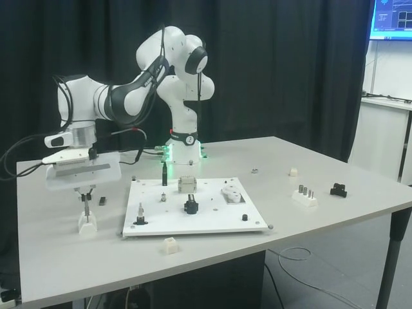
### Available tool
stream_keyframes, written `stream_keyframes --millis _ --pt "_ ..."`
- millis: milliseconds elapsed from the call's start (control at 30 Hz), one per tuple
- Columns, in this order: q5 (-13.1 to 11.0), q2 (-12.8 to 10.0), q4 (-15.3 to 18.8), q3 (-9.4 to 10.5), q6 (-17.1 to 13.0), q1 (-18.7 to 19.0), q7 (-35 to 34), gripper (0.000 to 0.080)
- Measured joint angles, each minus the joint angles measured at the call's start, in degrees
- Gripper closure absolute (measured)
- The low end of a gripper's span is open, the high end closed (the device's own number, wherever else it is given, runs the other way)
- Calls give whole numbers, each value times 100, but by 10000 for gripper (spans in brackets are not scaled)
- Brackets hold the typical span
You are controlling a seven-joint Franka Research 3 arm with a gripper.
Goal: Insert square peg 2.
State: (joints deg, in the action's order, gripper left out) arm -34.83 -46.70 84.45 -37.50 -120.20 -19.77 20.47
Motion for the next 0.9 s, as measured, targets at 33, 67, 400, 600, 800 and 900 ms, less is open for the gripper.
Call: stream_keyframes --millis 33,67,400,600,800,900 --pt "0 1 -20 -10 33 0 0 732" --pt "0 1 -39 -21 63 0 0 732" --pt "0 1 -118 -57 157 0 0 732" --pt "0 1 -129 -57 160 1 0 732" --pt "0 1 -140 -57 160 2 0 732" --pt "0 2 -145 -57 160 2 0 732"
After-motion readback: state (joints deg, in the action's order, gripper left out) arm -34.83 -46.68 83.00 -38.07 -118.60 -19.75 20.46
